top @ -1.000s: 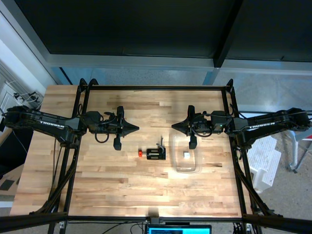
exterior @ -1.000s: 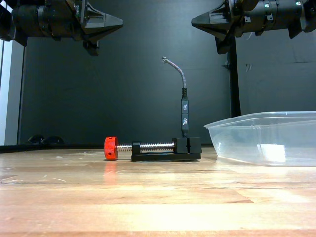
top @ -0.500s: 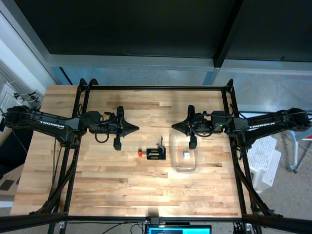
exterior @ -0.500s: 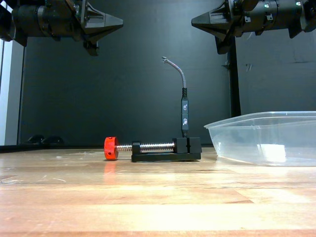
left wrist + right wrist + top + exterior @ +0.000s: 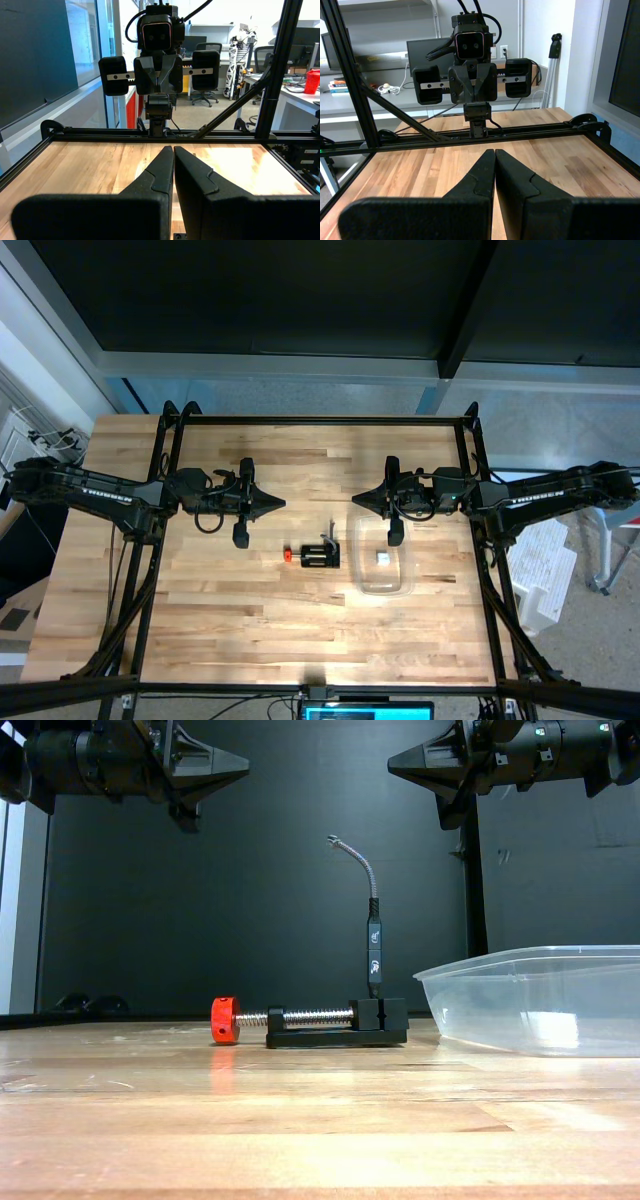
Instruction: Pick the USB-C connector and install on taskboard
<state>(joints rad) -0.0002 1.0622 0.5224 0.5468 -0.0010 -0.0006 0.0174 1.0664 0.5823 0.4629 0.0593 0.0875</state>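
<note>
The taskboard (image 5: 318,557) is a small black block with an orange-red knob (image 5: 225,1020) at its left end, lying mid-table. The USB-C connector (image 5: 373,945), a slim dark piece with a short braided cable stub, stands upright in the block's right end, and shows from above as a thin dark piece (image 5: 326,538). My left gripper (image 5: 283,504) hovers high, left of the block, its fingers shut with nothing between them (image 5: 173,148). My right gripper (image 5: 354,499) hovers high to the block's upper right, also shut and empty (image 5: 495,151). Neither touches the block.
A clear plastic tray (image 5: 385,591) sits just right of the taskboard, holding a small whitish square piece (image 5: 382,557). In the low view the tray (image 5: 540,1000) rises beside the block. A black frame rail (image 5: 320,421) borders the table's far side.
</note>
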